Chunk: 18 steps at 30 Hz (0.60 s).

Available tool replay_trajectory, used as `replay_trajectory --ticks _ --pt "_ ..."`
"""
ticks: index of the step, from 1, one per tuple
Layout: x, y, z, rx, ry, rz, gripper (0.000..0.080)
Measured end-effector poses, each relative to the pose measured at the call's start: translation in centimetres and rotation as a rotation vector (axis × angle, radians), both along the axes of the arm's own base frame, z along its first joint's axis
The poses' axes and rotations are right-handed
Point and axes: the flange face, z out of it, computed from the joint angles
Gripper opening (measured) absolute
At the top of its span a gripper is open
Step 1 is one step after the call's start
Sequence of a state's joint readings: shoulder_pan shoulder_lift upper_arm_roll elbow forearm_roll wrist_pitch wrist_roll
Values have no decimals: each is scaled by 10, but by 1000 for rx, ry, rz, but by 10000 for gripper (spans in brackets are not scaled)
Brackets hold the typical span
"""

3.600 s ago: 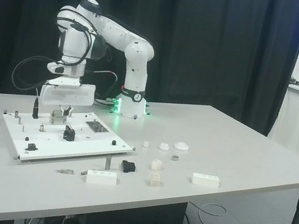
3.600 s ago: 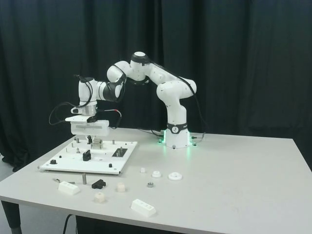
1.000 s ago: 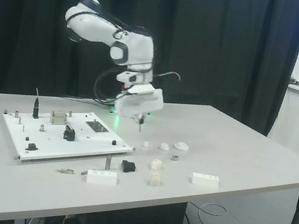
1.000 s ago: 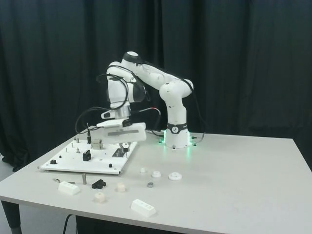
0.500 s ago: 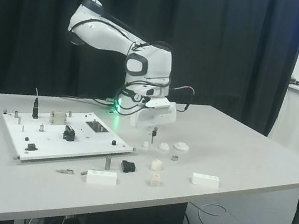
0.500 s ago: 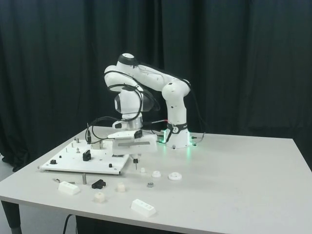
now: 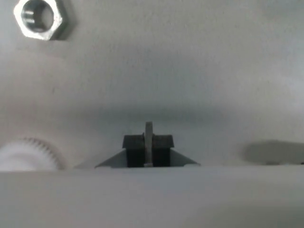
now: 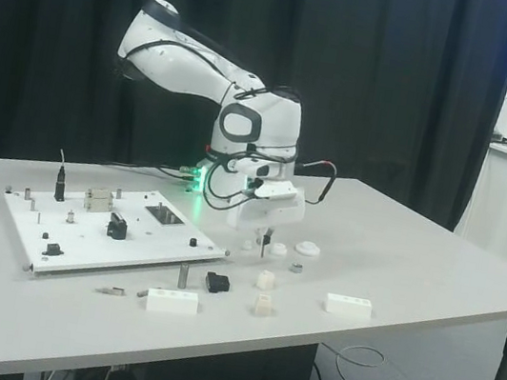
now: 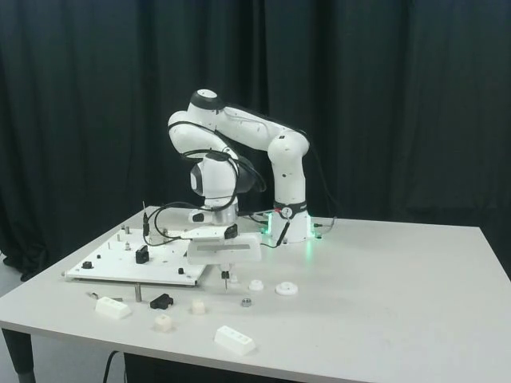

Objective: Place square peg 1.

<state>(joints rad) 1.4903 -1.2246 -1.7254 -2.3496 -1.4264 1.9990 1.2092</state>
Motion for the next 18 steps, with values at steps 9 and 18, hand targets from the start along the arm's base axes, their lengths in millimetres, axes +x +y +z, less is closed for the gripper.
replay_trajectory --ticks 9,18 --pt "7 3 -9 -4 3 2 28" --pt "12 9 -2 -17 -7 3 434"
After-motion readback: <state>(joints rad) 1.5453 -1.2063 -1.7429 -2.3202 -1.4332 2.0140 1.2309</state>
